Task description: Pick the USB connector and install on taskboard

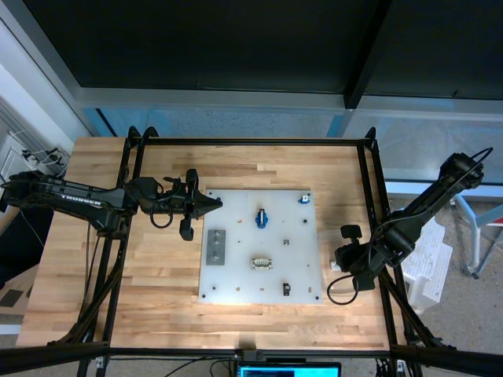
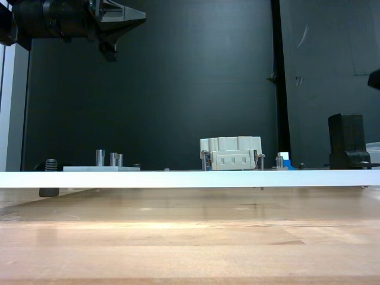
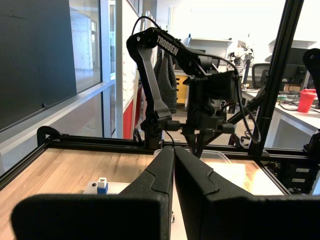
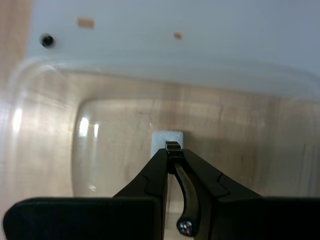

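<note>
Fingers of right gripper point(image 4: 172, 152) clamped on USB connector point(image 4: 172, 145) inside clear tray point(image 4: 45, 150), angles down beside taskboard point(image 1: 236, 283); holds left gripper point(image 1: 211, 203) level above board's left edge, fingers point(image 3: 160, 175) together.

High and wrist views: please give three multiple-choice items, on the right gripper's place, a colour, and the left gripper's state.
1. Where is the right gripper, shut on the USB connector?
A. over the clear tray
B. over the taskboard's middle
C. off the table

2. What colour is the multi-pin connector on the taskboard?
A. red
B. beige
C. green

3. The left gripper, above the taskboard's left edge, has fingers:
A. wide apart
B. shut, empty
C. half open

Key:
1. A: the tray's wall curves under its fingertips.
2. B: it shows beige against the white plate.
3. B: its fingers meet, with nothing between.
</note>
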